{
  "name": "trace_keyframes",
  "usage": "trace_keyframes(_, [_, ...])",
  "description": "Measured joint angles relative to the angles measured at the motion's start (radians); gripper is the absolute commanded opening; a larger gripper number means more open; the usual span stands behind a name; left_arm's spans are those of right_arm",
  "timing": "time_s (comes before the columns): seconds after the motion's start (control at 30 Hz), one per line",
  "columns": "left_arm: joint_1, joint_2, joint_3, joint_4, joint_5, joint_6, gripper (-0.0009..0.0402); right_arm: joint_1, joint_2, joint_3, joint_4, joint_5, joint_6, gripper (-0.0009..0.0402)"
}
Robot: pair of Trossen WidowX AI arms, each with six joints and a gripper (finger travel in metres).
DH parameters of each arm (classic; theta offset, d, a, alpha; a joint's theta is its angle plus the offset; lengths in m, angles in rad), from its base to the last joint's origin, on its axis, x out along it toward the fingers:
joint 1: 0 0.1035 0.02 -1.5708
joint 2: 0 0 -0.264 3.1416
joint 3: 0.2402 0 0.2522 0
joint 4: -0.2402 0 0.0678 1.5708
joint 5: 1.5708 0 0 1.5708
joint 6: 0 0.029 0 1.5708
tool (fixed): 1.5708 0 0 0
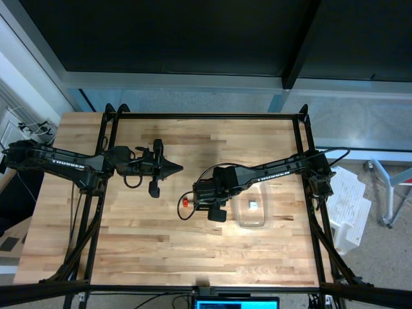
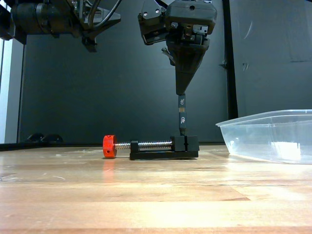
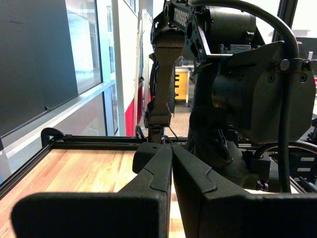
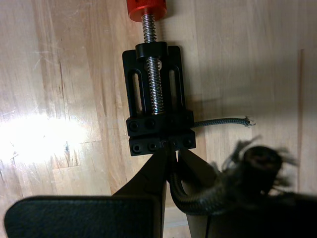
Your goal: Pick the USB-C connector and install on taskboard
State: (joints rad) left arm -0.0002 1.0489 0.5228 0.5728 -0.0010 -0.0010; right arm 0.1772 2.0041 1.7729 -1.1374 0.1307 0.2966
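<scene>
Bright overhead light, white glare on the wooden table (image 4: 39,139), braided cable (image 4: 257,163) blurred up close.

The taskboard (image 2: 163,148) is a small black slotted block lying flat on the wooden surface (image 2: 146,195). A silvery threaded screw (image 2: 151,145) runs along it and out to a red-orange knob (image 2: 109,146) at one end. The USB-C connector (image 2: 182,114), a thin dark strip with silvery marks, stands upright. Its upper end is pinched in the closed right tool (image 2: 181,92), and its lower end touches the top of the block at the end far from the knob.
</scene>
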Motion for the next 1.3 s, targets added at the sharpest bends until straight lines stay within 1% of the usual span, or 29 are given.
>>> trace_keyframes(0.6, [0.0,0.0,0.0,0.0,0.0,0.0,0.0,0.004,0.0,0.0,-0.001,0.0,-0.018,0.0])
trace_keyframes(0.77, [0.0,0.0,0.0,0.0,0.0,0.0,0.0,0.004,0.0,0.0,-0.003,0.007,-0.019,0.0])
trace_keyframes(0.93, [0.0,0.0,0.0,0.0,0.0,0.0,0.0,0.004,-0.001,0.0,-0.005,0.007,-0.019,0.0])
trace_keyframes(1.3, [0.0,0.0,0.0,0.0,0.0,0.0,0.0,0.004,-0.002,0.0,-0.005,0.0,-0.019,0.0])
